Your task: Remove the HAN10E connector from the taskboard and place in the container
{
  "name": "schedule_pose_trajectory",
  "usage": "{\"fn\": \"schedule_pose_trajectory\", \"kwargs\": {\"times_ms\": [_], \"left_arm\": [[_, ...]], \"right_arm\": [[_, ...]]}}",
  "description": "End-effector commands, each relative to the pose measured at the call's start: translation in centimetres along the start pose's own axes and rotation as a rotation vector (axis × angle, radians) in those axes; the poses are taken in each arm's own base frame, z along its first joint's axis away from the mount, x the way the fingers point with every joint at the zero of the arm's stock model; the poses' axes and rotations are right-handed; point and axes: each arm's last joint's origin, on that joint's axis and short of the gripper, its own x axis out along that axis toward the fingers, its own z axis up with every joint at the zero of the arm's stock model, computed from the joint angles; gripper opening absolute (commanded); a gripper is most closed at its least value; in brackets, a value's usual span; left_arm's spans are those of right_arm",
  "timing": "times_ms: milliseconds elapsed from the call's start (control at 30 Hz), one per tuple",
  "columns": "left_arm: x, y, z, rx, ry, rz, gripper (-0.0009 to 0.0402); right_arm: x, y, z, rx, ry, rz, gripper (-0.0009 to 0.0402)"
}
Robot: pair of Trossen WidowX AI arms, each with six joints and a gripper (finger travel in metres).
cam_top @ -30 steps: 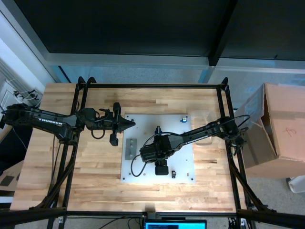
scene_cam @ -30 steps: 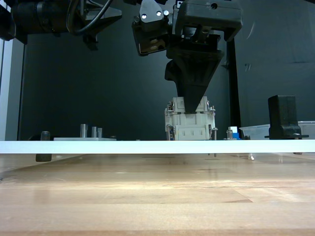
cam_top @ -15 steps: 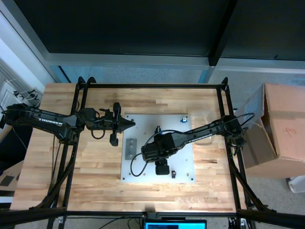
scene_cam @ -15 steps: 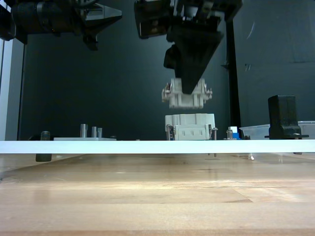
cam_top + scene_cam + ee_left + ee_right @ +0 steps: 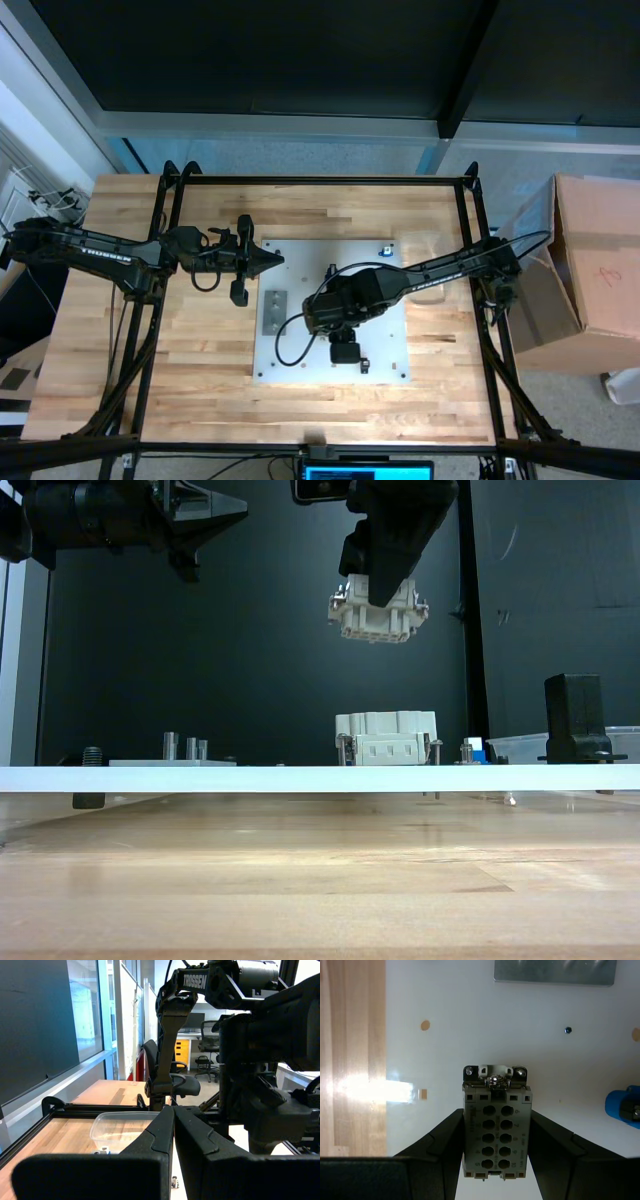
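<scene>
Nearest the viewer lies the wooden counter (image 5: pixel 320 880), which carries the white taskboard (image 5: pixel 200 777). On the taskboard, directly beneath the right end effector (image 5: pixel 384 588), stands the pale mating base (image 5: pixel 386 742), its top unoccupied. Well above that base, with open air between the two, hangs the HAN10E connector (image 5: pixel 377 618), clear of its seat and close to level. It is grasped by the right end effector: the right wrist view shows the two fingers (image 5: pixel 445 1135) pressed against the connector's long flanks, with its two rows of sockets facing the camera. To the left of the right end effector and well apart from it, at about the same height, the left end effector (image 5: pixel 215 515) hovers over the taskboard's far left corner, clenched on nothing, its fingers meeting along a single seam in the left wrist view. Beyond the right end effector and to its right, just off the taskboard's far corner, sits the clear plastic container (image 5: pixel 425 250), which appears empty. Judged from this arrangement, extraction from the taskboard is complete. What remains is to carry the connector away and rightward to the container, lower it inside and let it go.
</scene>
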Motion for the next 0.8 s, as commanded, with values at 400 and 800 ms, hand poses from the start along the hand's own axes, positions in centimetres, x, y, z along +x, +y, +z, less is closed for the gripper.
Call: {"fn": "schedule_pose_trajectory", "kwargs": {"times_ms": [400, 800], "left_arm": [[0.0, 0.0, 0.0, 0.0, 0.0, 0.0, 0.0], [0.0, 0.0, 0.0, 0.0, 0.0, 0.0, 0.0]], "right_arm": [[-2.9, 2.4, -3.2, -0.006, 0.009, 0.022, 0.002], [-4.0, 3.6, -10.5, 0.038, 0.08, 0.025, 0.002]]}}
